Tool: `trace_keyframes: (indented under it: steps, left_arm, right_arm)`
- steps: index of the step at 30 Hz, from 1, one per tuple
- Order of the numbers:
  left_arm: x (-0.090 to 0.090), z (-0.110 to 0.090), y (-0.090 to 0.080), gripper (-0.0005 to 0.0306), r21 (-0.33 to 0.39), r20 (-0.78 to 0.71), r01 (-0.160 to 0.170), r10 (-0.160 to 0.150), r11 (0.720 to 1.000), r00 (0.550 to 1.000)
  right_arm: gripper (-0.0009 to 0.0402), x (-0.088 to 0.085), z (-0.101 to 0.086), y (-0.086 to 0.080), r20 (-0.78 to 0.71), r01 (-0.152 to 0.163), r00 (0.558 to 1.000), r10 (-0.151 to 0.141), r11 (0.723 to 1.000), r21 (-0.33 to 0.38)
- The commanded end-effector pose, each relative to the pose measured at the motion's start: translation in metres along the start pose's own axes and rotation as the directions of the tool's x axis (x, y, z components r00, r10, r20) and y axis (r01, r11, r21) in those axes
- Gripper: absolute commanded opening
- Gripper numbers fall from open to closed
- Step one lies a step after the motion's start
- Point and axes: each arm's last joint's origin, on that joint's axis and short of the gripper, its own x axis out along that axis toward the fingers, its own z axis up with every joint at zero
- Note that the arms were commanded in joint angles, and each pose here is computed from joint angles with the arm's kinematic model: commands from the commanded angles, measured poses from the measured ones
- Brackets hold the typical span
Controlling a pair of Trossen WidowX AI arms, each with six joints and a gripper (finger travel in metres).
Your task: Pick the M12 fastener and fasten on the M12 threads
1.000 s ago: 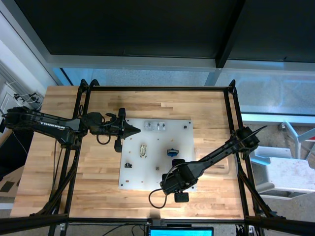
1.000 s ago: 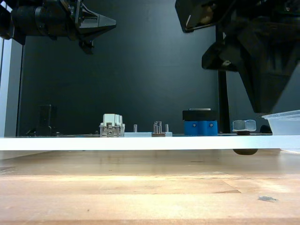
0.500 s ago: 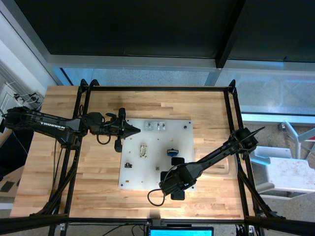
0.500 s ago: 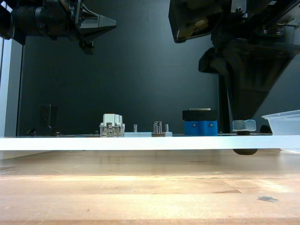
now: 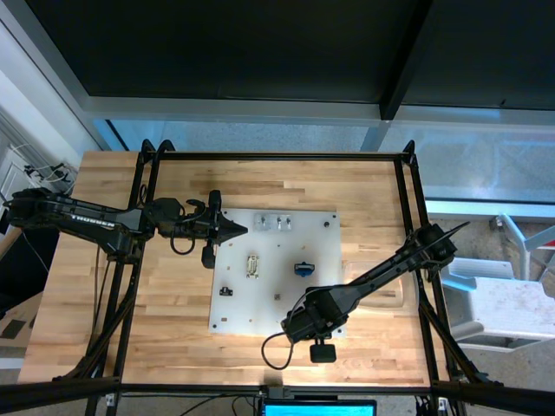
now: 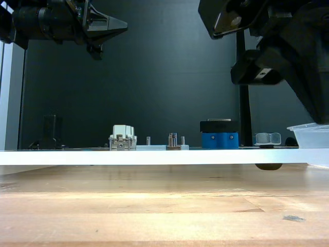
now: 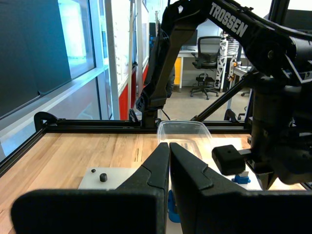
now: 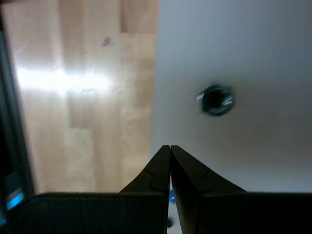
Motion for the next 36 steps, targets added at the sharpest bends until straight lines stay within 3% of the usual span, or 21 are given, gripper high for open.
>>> trace_keyframes:
  steps: [1, 4, 6, 11, 22, 29, 30, 31, 33, 34, 35, 36]
  left_arm:
    - [0.0, 0.0, 0.0, 0.0, 0.0, 0.0, 0.0, 0.0, 1.0, 1.0]
    - [0.0, 0.0, 0.0, 0.0, 0.0, 0.0, 0.0, 0.0, 1.0, 1.0]
    - [0.0, 0.0, 0.0, 0.0, 0.0, 0.0, 0.0, 0.0, 1.0, 1.0]
    - [0.0, 0.0, 0.0, 0.0, 0.0, 0.0, 0.0, 0.0, 1.0, 1.0]
    - [0.0, 0.0, 0.0, 0.0, 0.0, 0.0, 0.0, 0.0, 1.0, 1.0]
    - [0.0, 0.0, 0.0, 0.0, 0.0, 0.0, 0.0, 0.0, 1.0, 1.0]
    - [0.0, 0.0, 0.0, 0.0, 0.0, 0.0, 0.0, 0.0, 1.0, 1.0]
    - [0.0, 0.0, 0.0, 0.0, 0.0, 0.0, 0.0, 0.0, 1.0, 1.0]
    - [0.0, 0.0, 0.0, 0.0, 0.0, 0.0, 0.0, 0.0, 1.0, 1.0]
    - [0.0, 0.0, 0.0, 0.0, 0.0, 0.0, 0.0, 0.0, 1.0, 1.0]
    - [0.0, 0.0, 0.0, 0.0, 0.0, 0.0, 0.0, 0.0, 1.0, 1.0]
    - [0.0, 0.0, 0.0, 0.0, 0.0, 0.0, 0.0, 0.0, 1.0, 1.0]
  right_arm:
    - [0.0, -0.003, 0.002, -0.003, 0.064, 0.1, 0.993, -0.1, 0.995, 0.007]
    - [0.0, -0.006, 0.004, -0.005, 0.116, 0.183, 0.975, -0.187, 0.982, 0.044]
    - [0.0, -0.006, 0.004, -0.007, 0.135, 0.215, 0.965, -0.224, 0.974, 0.075]
    - [0.0, 0.002, 0.004, -0.007, 0.125, 0.217, 0.966, -0.225, 0.973, 0.075]
    - [0.0, 0.007, 0.003, -0.004, 0.112, 0.17, 0.978, -0.177, 0.983, 0.068]
    - [0.0, 0.008, 0.003, -0.003, 0.113, 0.157, 0.98, -0.164, 0.985, 0.066]
    - [0.0, 0.008, 0.002, -0.003, 0.104, 0.139, 0.984, -0.146, 0.988, 0.065]
    - [0.0, 0.007, 0.001, -0.001, 0.077, 0.089, 0.993, -0.093, 0.994, 0.057]
    - [0.0, 0.006, -0.001, 0.003, 0.004, -0.049, 0.999, 0.049, 0.999, 0.018]
    - [0.0, 0.004, -0.002, 0.004, -0.022, -0.1, 0.995, 0.1, 0.995, 0.009]
    - [0.0, 0.004, -0.002, 0.005, -0.036, -0.123, 0.992, 0.123, 0.992, 0.012]
    - [0.0, 0.004, -0.003, 0.005, -0.041, -0.123, 0.992, 0.123, 0.992, 0.012]
